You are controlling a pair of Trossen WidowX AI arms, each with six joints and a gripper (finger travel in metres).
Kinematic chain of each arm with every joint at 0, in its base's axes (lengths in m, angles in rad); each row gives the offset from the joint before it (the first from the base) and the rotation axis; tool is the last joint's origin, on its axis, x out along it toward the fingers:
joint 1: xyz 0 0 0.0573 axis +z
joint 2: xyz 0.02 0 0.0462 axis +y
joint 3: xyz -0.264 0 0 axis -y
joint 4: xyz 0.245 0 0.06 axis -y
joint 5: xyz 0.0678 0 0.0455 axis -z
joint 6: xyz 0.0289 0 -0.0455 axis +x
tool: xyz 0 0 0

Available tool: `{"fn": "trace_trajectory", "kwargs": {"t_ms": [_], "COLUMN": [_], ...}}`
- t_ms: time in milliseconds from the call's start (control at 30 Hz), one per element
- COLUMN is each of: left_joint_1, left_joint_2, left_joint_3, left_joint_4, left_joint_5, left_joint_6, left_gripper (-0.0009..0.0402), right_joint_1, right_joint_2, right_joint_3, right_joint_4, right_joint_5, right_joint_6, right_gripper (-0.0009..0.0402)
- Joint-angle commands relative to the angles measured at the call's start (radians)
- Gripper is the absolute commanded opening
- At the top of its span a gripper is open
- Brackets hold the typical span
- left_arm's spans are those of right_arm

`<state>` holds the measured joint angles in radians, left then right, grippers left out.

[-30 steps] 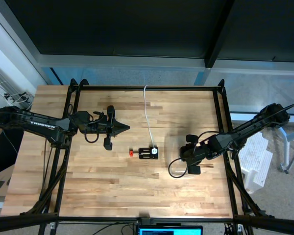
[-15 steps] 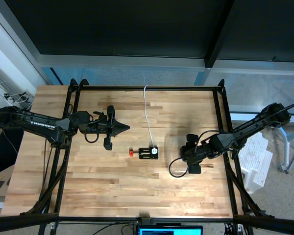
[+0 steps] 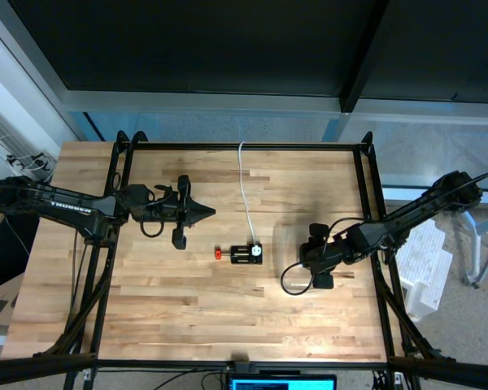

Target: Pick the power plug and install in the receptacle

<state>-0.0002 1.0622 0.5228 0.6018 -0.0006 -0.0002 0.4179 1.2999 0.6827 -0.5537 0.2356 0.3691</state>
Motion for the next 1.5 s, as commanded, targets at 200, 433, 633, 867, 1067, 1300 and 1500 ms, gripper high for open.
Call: {"fn": "trace_trajectory", "kwargs": {"t_ms": [200, 433, 633, 867, 1067, 1300, 1500], "left_joint_1": [0.0, 0.0, 0.0, 0.0, 0.0, 0.0, 0.0], "left_joint_2": [0.0, 0.0, 0.0, 0.0, 0.0, 0.0, 0.0], "left_joint_3": [0.0, 0.0, 0.0, 0.0, 0.0, 0.0, 0.0], "left_joint_4": [0.0, 0.0, 0.0, 0.0, 0.0, 0.0, 0.0], "left_joint_5": [0.0, 0.0, 0.0, 0.0, 0.0, 0.0, 0.0], "left_joint_6": [0.0, 0.0, 0.0, 0.0, 0.0, 0.0, 0.0], "left_gripper": [0.0, 0.0, 0.0, 0.0, 0.0, 0.0, 0.0], "right_joint_1": [0.0, 0.0, 0.001, 0.001, 0.001, 0.001, 0.001], "right_joint_2": [0.006, 0.017, 0.016, 0.016, 0.016, 0.011, -0.004], "right_joint_3": [-0.003, -0.008, -0.008, -0.008, -0.008, -0.008, -0.008], "right_joint_4": [0.018, 0.031, 0.032, 0.032, 0.031, 0.031, 0.027], "right_joint_5": [0.009, 0.008, 0.008, 0.008, 0.008, 0.008, 0.008], "right_joint_6": [-0.002, -0.002, -0.003, -0.003, -0.004, -0.004, -0.011], "right_gripper": [0.0208, 0.018, 0.0138, 0.0086, 0.0043, -0.0002, -0.0001]}}
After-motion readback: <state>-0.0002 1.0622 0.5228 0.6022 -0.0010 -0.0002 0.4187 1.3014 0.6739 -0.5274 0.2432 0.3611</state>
